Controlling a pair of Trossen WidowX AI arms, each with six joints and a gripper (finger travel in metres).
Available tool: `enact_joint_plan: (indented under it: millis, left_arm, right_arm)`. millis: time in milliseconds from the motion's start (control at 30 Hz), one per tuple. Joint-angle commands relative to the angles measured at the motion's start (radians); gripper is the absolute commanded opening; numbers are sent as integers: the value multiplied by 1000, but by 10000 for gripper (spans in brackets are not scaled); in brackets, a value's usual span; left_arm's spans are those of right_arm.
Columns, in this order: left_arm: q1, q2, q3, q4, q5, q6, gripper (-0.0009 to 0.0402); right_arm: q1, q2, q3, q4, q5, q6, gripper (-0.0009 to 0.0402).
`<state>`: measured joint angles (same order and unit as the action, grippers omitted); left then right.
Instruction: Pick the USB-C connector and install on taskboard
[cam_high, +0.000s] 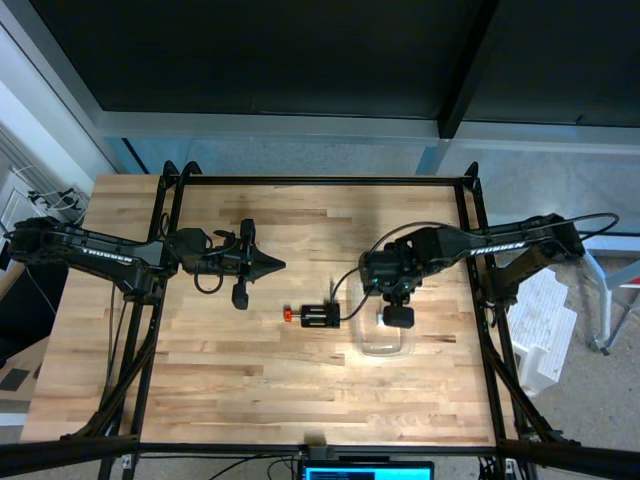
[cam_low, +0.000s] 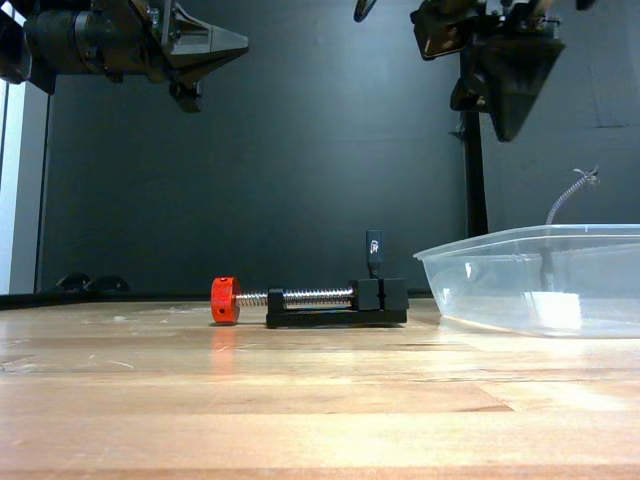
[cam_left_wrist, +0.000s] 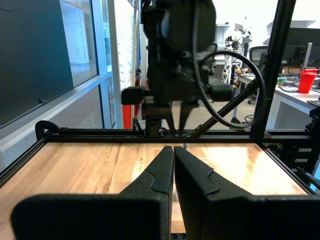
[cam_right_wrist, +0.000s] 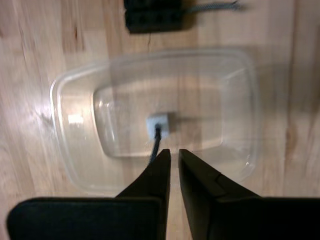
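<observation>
**Operator:** What's closest to you?

**Arm:** My right gripper (cam_right_wrist: 174, 151), hovering above the clear tray (cam_right_wrist: 210, 100). Its jaws are a sliver apart and grasp nothing.

**Operator:** And the plug?

**Arm:** The USB-C connector (cam_right_wrist: 156, 142) is inside the tray, a thin dark piece touching the small white square piece (cam_right_wrist: 160, 124). I can't tell whether the two are joined. The taskboard (cam_high: 320, 317) sits on the worktop (cam_high: 200, 380) just beside the tray, with its red-orange knob (cam_low: 225, 300) at the end away from it. My left gripper (cam_left_wrist: 174, 148) hovers well apart, jaws clenched on nothing.

**Operator:** What could go wrong?

**Arm:** I reckon I could pinch the white piece along with the connector. I could also shove the light tray and lose my line. A crooked grip would likely jam at the taskboard, and the cable (cam_right_wrist: 215, 6) leaving it might snag me.

**Operator:** Count?

**Arm:** One connector, one white piece, one tray, and one taskboard with one knob and one upright pin (cam_low: 373, 246). Also one cable and two grippers.
</observation>
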<state>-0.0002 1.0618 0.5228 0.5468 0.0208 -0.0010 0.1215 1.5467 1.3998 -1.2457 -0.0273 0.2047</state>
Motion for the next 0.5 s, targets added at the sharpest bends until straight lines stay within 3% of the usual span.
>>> enact_joint_plan:
  millis: [33, 400, 500]
  left_arm:
    - [0, 0, 0, 0, 0, 0, 0]
    - [0, 0, 0, 0, 0, 0, 0]
    - [0, 0, 0, 0, 0, 0, 0]
  right_arm:
    - [10, 18, -1, -1, 0, 0, 56]
    - [32, 66, -6, -5, 11, 26, 149]
    - [44, 66, -22, 3, 59, 41, 168]
